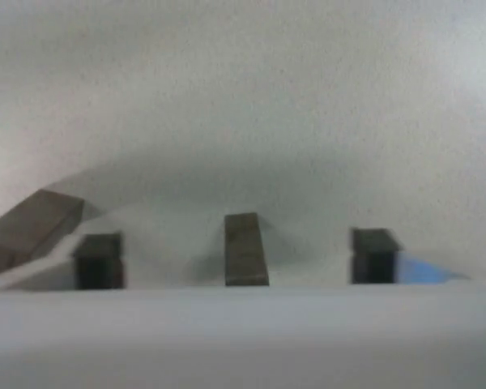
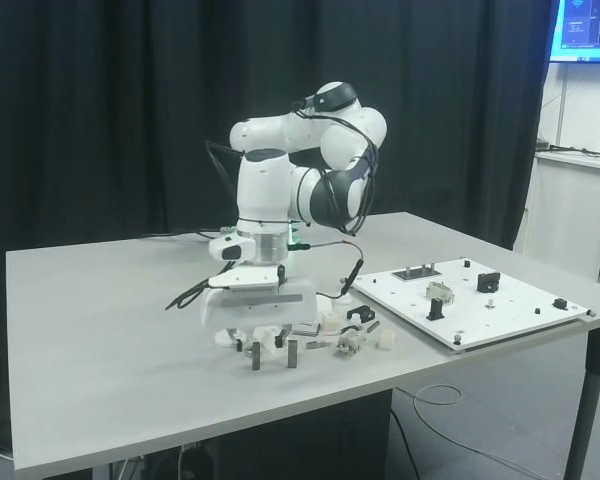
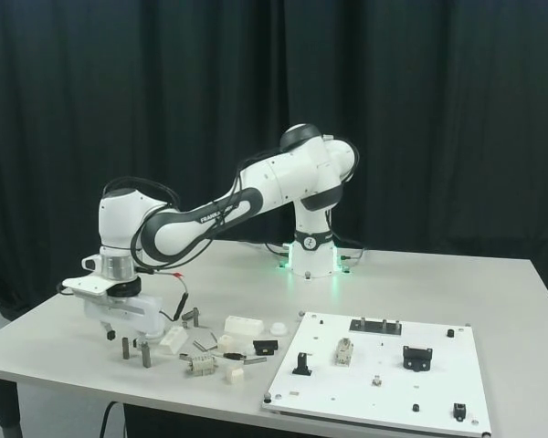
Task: Place round peg 3.
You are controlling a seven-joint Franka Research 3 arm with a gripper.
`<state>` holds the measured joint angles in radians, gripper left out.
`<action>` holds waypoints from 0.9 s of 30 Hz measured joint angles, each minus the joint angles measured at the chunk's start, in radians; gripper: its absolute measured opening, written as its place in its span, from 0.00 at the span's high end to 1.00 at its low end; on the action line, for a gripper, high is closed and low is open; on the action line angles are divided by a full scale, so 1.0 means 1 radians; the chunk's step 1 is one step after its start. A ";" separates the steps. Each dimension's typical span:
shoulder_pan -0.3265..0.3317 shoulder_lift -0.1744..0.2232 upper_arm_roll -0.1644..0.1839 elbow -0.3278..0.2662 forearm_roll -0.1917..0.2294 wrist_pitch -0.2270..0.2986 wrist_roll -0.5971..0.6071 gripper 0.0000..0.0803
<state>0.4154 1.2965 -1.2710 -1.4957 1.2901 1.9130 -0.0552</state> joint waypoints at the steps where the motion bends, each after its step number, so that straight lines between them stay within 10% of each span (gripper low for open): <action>1: 0.000 0.000 -0.004 0.003 -0.003 -0.005 0.004 0.26; 5: 0.001 0.000 -0.023 0.016 -0.012 -0.036 0.020 0.26; 6: 0.002 0.000 -0.028 0.019 -0.014 -0.043 0.024 0.06; 27: 0.028 0.000 -0.122 0.043 -0.045 -0.155 0.059 0.00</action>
<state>0.4438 1.2961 -1.3934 -1.4527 1.2449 1.7577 0.0038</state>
